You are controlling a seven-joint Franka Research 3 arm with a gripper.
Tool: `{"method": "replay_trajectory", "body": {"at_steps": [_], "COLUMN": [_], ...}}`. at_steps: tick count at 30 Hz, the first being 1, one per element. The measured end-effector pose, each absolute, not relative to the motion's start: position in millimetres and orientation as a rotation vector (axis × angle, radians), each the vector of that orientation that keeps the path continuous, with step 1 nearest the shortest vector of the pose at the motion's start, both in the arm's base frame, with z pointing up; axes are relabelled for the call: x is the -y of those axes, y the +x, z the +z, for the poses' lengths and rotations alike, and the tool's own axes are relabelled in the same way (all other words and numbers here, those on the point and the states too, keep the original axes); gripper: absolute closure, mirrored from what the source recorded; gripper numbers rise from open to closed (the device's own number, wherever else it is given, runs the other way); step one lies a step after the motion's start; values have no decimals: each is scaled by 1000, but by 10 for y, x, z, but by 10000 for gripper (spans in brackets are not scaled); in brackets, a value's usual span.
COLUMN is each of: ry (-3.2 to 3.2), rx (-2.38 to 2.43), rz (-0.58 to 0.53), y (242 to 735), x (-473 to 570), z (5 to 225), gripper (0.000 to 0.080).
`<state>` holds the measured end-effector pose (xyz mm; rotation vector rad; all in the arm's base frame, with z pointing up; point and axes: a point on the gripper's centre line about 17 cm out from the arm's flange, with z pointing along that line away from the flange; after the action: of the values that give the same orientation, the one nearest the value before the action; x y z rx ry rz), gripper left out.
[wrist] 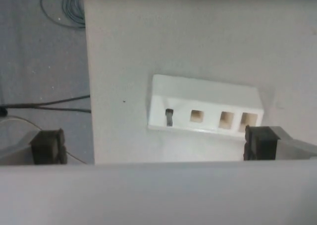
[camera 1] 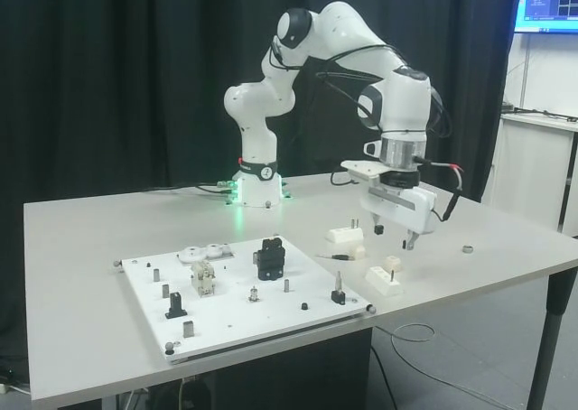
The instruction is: Pick square peg 1.
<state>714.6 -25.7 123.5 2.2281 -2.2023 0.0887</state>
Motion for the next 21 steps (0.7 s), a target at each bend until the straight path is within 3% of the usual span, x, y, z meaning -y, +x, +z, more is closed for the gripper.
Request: {"method": "replay_trajectory", "body": {"at_steps": [21], "ry": [2166], "rx": [2271], "rz": [25], "y": [7100], "x": [89], "z": [852], "gripper": [3]}}
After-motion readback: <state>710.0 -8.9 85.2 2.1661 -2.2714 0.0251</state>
